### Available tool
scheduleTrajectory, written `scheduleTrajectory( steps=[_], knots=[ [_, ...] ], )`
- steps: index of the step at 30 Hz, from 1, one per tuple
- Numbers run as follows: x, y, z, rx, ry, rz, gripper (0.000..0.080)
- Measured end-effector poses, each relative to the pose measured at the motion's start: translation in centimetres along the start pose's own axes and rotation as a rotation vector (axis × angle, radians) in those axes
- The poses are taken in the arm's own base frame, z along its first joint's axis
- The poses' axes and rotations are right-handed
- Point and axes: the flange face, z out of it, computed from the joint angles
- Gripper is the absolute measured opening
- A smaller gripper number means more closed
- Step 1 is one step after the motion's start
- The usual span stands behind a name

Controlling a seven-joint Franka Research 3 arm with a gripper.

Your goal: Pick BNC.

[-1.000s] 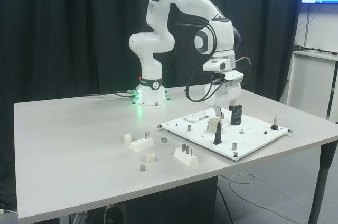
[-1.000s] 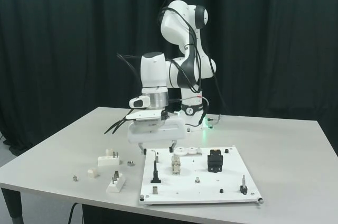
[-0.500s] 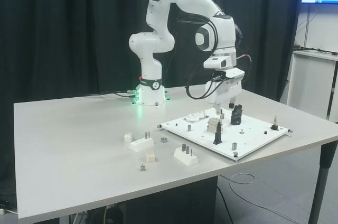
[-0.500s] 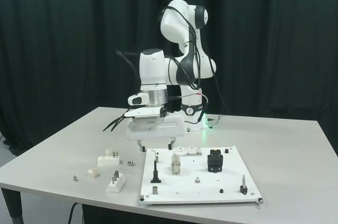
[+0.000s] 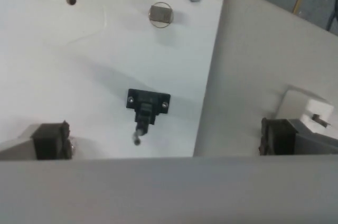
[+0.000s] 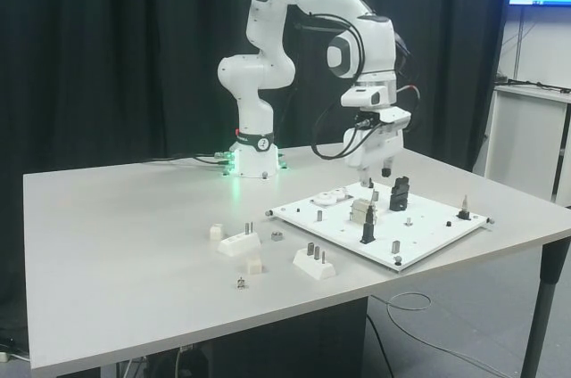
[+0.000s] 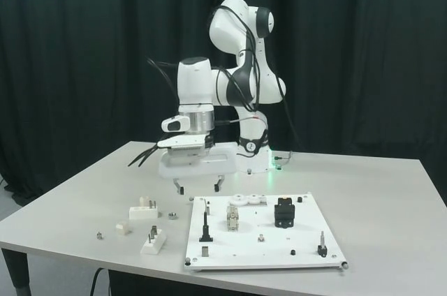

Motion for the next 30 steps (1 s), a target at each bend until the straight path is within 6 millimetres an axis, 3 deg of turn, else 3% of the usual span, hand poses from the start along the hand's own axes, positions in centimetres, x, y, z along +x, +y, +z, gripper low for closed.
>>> scheduleTrajectory(
  steps=[30],
  knots=[
    [1.0,0.6,-2.0,-0.003,0.001,-0.013,0.0800]
  ],
)
